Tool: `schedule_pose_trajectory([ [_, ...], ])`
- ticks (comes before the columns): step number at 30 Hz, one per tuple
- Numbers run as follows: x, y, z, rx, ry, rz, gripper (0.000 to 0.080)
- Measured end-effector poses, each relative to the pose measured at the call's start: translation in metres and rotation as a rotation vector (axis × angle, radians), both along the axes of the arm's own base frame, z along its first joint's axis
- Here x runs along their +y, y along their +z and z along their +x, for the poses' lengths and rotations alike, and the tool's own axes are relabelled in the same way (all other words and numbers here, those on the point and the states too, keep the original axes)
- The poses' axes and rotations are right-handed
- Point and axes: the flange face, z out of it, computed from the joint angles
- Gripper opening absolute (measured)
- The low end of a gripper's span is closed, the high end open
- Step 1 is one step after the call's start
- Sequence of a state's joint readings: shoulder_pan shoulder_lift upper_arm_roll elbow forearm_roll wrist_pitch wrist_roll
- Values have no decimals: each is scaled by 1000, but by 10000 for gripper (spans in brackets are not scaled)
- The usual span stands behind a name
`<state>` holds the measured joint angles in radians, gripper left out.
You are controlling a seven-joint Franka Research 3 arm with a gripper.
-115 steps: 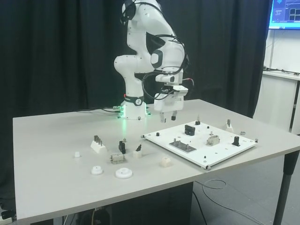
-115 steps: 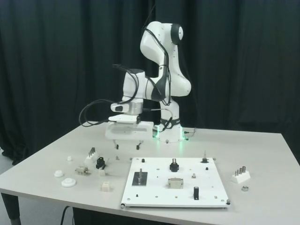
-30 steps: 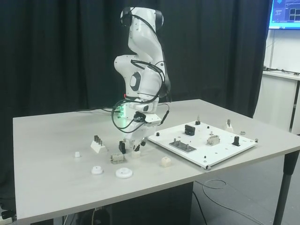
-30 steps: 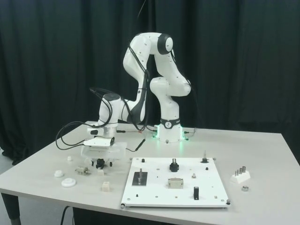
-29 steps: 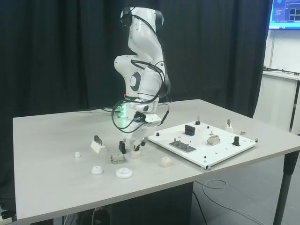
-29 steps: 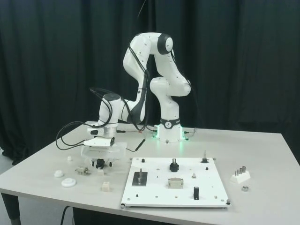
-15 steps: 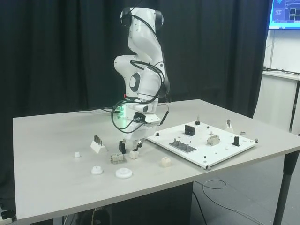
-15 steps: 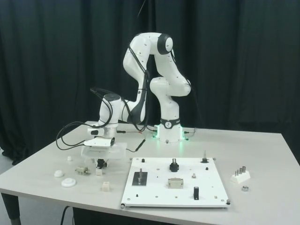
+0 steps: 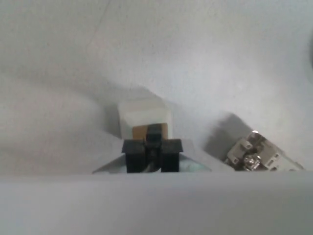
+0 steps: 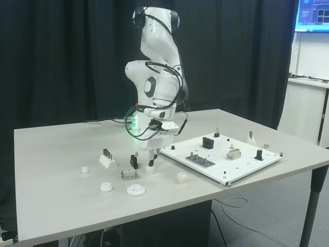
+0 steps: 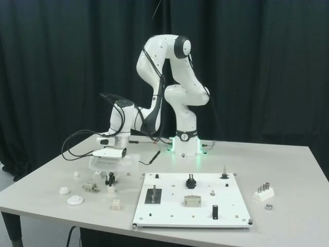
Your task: Pick USB.
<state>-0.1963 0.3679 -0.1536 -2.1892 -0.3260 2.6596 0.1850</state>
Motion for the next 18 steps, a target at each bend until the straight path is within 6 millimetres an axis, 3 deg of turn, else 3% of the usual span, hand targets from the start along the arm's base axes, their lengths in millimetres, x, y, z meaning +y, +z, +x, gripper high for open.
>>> schedule_pose_trajectory([
  [18,12,42,9,24,-4,-15,56],
])
